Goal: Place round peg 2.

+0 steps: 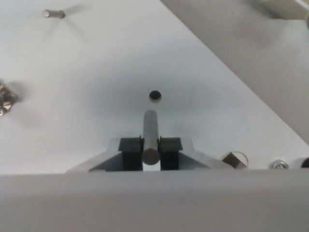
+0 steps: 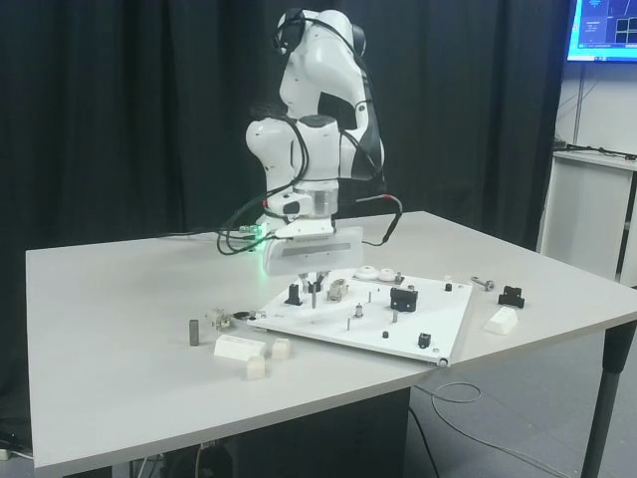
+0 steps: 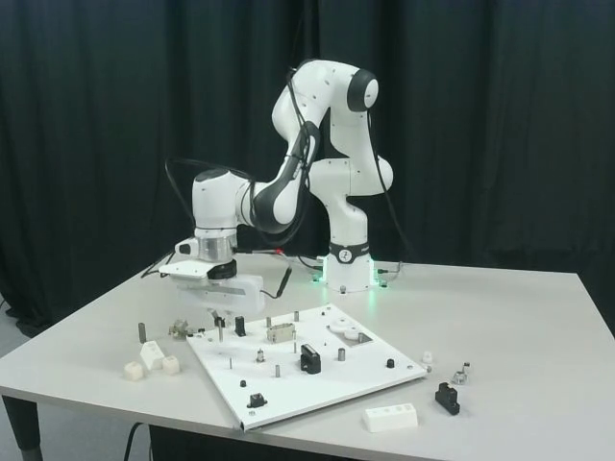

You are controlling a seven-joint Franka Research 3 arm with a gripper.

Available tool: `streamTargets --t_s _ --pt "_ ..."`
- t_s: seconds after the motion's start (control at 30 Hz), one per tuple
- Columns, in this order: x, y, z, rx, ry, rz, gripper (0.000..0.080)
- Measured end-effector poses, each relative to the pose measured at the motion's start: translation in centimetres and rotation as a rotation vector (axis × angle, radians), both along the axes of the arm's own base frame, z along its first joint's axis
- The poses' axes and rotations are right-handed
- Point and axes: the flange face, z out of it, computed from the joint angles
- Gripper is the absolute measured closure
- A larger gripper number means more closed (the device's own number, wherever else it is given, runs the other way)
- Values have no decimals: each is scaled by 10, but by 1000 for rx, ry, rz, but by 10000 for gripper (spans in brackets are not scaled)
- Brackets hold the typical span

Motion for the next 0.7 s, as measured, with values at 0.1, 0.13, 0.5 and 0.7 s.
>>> streamTargets --t_s 0.1,0.13,0.5,0.7 --pt "0 0 5 -6 0 1 728" --pt "0 1 7 -7 0 2 728" --pt "2 0 12 -16 -5 3 728" --pt "3 -1 14 -18 -9 4 728"
